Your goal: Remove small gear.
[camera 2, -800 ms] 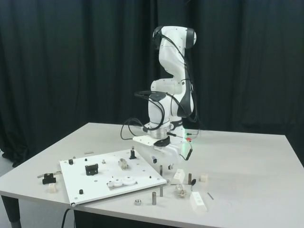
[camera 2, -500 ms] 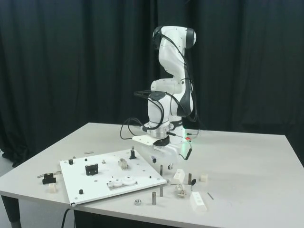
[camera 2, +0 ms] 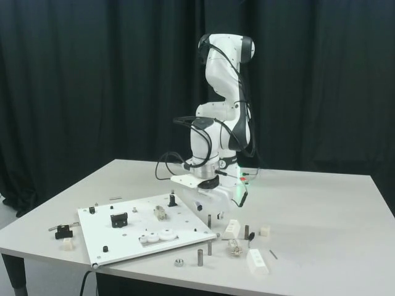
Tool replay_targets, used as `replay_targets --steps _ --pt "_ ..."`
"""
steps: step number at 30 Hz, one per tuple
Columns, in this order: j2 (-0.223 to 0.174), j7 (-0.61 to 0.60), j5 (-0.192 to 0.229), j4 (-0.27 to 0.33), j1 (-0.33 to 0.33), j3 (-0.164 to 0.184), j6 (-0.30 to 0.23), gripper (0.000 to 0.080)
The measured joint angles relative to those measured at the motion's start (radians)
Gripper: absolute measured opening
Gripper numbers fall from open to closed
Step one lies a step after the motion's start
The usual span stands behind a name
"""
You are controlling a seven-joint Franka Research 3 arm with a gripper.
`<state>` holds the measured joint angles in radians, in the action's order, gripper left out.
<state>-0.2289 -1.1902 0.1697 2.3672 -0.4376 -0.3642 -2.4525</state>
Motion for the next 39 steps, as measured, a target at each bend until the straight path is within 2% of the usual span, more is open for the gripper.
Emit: replay_targets --steps 21,32,35,39 --pt "0.006 -0.001 -0.026 -0.049 0.0 -0.024 0.035 0.08" --pt "0.005 -0.063 -0.027 -0.06 0.0 -0.038 0.039 0.08" --pt "0.003 -0.103 -0.045 -0.07 0.0 -0.043 0.022 0.08" --pt "-0.002 -0.167 -0.09 -0.087 0.0 -0.054 -0.006 0.08"
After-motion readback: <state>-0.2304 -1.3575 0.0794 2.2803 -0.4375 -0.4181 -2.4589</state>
